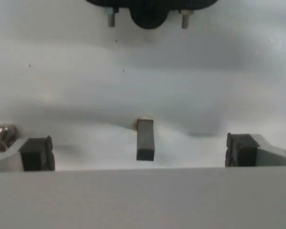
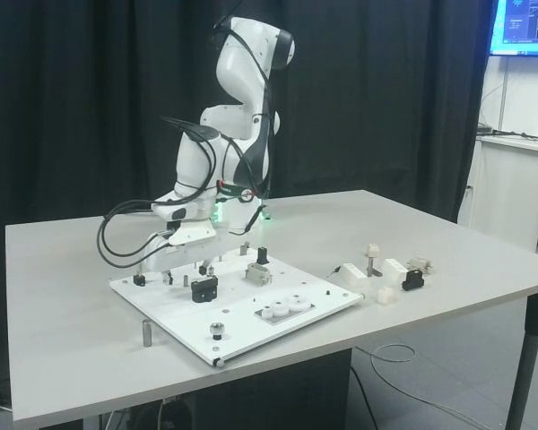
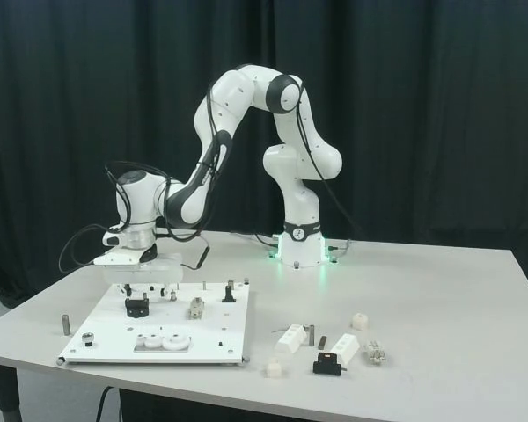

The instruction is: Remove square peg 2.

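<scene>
The approach is in hand: the gripper (image 1: 138,155) is held above the white board (image 2: 175,300), fingers (image 1: 36,153) spread wide astride the grey square peg (image 1: 145,139), untouched; lowering and closing are called for next.

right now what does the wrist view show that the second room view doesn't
Only the wrist view shows the square peg up close, standing from the white board between the open black fingertips, untouched. Only the second room view shows the whole white arm, the grey table, the white gears and the loose parts beside the board. Both show the gripper low over the board.
</scene>
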`<move>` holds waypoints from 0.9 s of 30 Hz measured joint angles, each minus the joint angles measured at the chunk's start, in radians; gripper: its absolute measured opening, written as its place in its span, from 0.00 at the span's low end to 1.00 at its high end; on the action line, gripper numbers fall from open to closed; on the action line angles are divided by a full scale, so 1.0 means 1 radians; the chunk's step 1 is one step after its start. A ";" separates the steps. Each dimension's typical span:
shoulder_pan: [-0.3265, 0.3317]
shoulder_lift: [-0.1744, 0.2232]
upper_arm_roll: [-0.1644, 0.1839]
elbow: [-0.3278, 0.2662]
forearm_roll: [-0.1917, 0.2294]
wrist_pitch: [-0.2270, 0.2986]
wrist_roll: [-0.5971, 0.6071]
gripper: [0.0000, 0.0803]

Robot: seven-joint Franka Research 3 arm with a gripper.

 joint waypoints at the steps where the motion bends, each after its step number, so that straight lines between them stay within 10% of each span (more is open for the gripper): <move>1: 0.001 0.000 0.000 -0.002 0.001 0.004 0.000 1.00; 15: 0.002 0.002 0.000 -0.022 0.018 0.033 0.000 0.98; 16: 0.001 0.002 0.000 -0.022 0.019 0.033 0.000 0.57; 22: 0.001 0.003 0.000 -0.022 0.019 0.033 0.000 0.57; 23: 0.001 0.003 0.000 -0.022 0.019 0.033 -0.001 0.37; 27: -0.002 0.006 -0.002 -0.021 0.020 0.048 -0.009 0.37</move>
